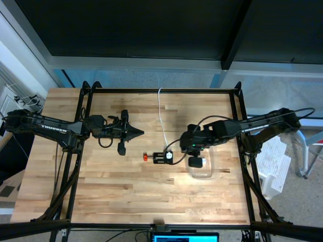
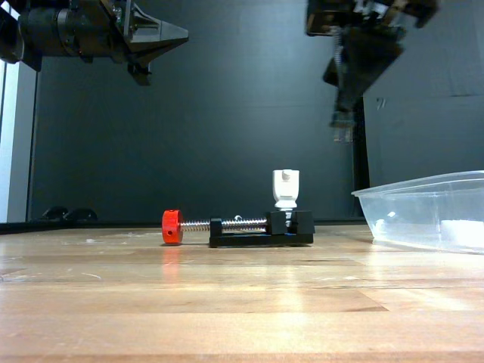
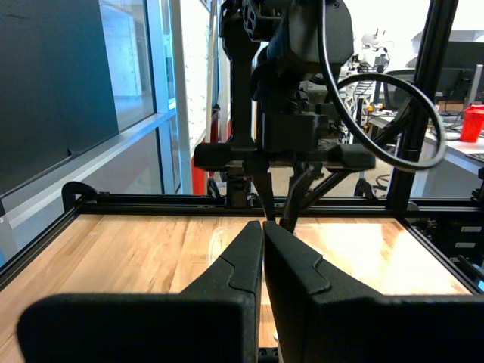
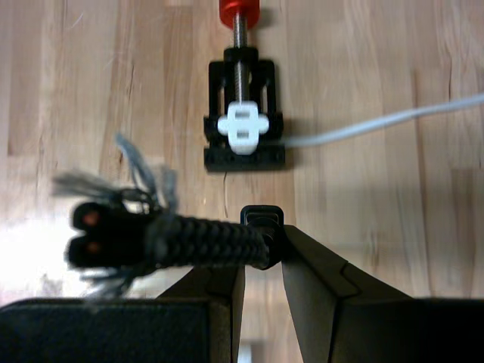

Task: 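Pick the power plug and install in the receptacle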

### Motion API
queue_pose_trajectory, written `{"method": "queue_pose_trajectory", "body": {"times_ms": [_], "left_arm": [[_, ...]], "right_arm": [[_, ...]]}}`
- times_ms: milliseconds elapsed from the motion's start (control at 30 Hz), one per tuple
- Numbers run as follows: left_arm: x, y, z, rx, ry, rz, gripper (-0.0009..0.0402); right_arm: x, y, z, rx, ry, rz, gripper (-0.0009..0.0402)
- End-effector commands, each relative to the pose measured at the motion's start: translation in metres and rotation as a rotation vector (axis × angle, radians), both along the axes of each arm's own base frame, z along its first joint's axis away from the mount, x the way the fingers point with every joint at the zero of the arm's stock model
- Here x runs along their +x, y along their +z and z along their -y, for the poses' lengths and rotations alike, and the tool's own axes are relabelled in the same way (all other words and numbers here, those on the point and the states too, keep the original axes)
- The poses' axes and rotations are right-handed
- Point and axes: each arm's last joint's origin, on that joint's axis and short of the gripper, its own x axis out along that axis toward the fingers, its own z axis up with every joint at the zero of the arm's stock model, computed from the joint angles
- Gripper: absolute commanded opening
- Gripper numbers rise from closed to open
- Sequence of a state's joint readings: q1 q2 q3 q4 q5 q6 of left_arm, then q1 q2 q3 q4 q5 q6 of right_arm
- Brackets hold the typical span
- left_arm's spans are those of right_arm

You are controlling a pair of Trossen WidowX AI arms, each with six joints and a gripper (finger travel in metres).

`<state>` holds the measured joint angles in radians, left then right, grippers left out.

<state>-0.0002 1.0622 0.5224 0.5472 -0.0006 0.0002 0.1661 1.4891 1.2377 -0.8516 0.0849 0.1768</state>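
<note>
Right wrist view: the right hand (image 4: 262, 253) pinches the power plug (image 4: 261, 216), high up near the receptacle (image 4: 243, 128) on the table (image 4: 113, 91). Pushing it in is left. The left hand (image 3: 263, 231) hangs aside, pressed together.

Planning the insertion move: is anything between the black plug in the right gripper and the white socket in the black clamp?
Nothing visible. The right gripper holds the small black blocky plug over bare wooden tabletop, and the white socket face in its black clamp block is uncovered. The clear plastic tray sits aside; the left gripper, shut, hangs far left.
</note>
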Motion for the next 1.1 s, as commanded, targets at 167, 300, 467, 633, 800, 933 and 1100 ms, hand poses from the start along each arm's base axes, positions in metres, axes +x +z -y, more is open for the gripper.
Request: {"method": "queue_pose_trajectory", "body": {"times_ms": [167,300,467,633,800,933,1100], "left_arm": [[0.0,0.0,0.0,0.0,0.0,0.0,0.0],[0.0,0.0,0.0,0.0,0.0,0.001,0.0],[0.0,0.0,0.0,0.0,0.0,0.001,0.0],[0.0,0.0,0.0,0.0,0.0,0.001,0.0],[0.0,0.0,0.0,0.0,0.0,0.001,0.0],[0.0,0.0,0.0,0.0,0.0,0.001,0.0],[0.0,0.0,0.0,0.0,0.0,0.001,0.0]], "right_arm": [[0.03,-0.006,0.001,-0.014,0.006,-0.015,0.0],[0.041,-0.008,-0.001,-0.015,0.01,-0.012,0.0],[0.051,-0.011,-0.002,-0.018,0.011,-0.016,0.0],[0.057,-0.013,-0.003,-0.018,0.014,-0.016,0.0],[0.059,-0.017,-0.004,-0.019,0.016,-0.025,0.0],[0.063,-0.021,-0.005,-0.02,0.018,-0.022,0.0],[0.067,-0.024,-0.006,-0.026,0.033,-0.027,0.0]]}}
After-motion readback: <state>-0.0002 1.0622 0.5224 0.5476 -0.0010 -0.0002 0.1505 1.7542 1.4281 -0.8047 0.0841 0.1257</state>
